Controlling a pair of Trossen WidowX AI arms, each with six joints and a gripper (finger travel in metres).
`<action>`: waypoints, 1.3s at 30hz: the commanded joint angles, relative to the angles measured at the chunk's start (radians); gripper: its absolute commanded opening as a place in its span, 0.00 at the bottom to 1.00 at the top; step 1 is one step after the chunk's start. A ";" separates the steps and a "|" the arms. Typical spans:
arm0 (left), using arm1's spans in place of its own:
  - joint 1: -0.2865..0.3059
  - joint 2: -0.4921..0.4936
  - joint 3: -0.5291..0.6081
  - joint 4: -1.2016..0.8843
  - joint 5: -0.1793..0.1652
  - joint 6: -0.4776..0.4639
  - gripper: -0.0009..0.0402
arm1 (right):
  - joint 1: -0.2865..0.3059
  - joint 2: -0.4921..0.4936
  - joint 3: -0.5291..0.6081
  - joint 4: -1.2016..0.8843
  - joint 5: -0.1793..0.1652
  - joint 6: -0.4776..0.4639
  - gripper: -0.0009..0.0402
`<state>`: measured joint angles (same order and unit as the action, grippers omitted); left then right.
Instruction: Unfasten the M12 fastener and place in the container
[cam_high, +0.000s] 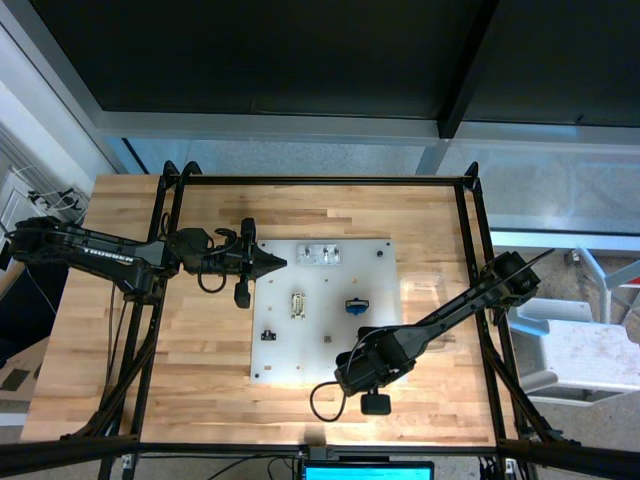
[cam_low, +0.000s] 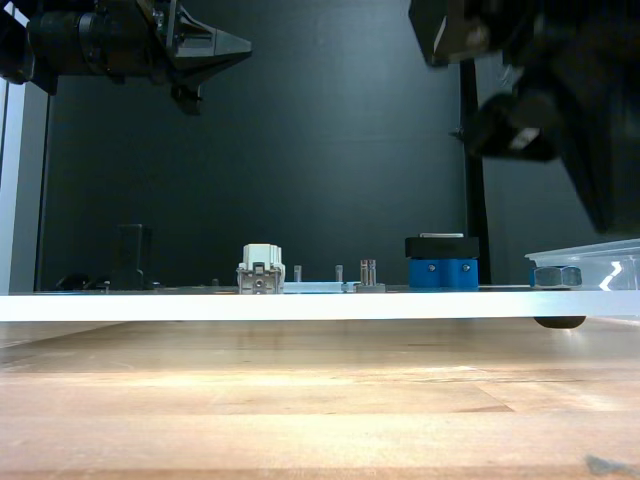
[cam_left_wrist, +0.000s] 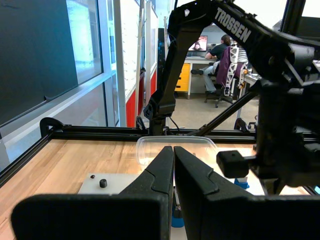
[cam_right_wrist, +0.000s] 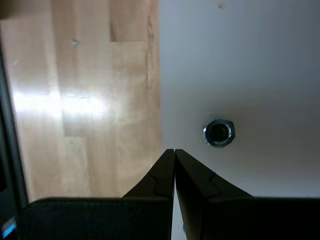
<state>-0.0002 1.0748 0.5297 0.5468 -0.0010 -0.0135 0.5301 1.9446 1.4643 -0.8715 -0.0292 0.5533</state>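
one nut (cam_right_wrist: 218, 132) near right gripper (cam_right_wrist: 174, 152), left gripper (cam_left_wrist: 173, 150) aloft

Left gripper (cam_left_wrist: 173, 148) high, jaws together; right gripper (cam_right_wrist: 174, 150) pointing down, jaws together.

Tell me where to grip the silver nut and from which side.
Take the nut across two opposite flats, from straight above: it lies flat on the white board, bore upward. The right gripper, shut, hovers near it; the left gripper, shut, hangs over the board's far-left edge.
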 joint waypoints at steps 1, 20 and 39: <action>0.000 0.000 0.000 0.000 0.000 0.000 0.02 | -0.001 0.001 -0.029 0.031 0.001 0.011 0.02; 0.000 0.000 0.000 0.000 0.000 0.000 0.02 | -0.024 0.001 -0.050 0.047 0.011 0.007 0.02; 0.000 0.000 0.000 0.000 0.000 0.000 0.02 | -0.024 0.000 -0.050 0.005 0.095 -0.015 0.02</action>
<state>-0.0002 1.0752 0.5301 0.5468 -0.0010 -0.0132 0.5056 1.9446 1.4136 -0.8478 0.0166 0.5457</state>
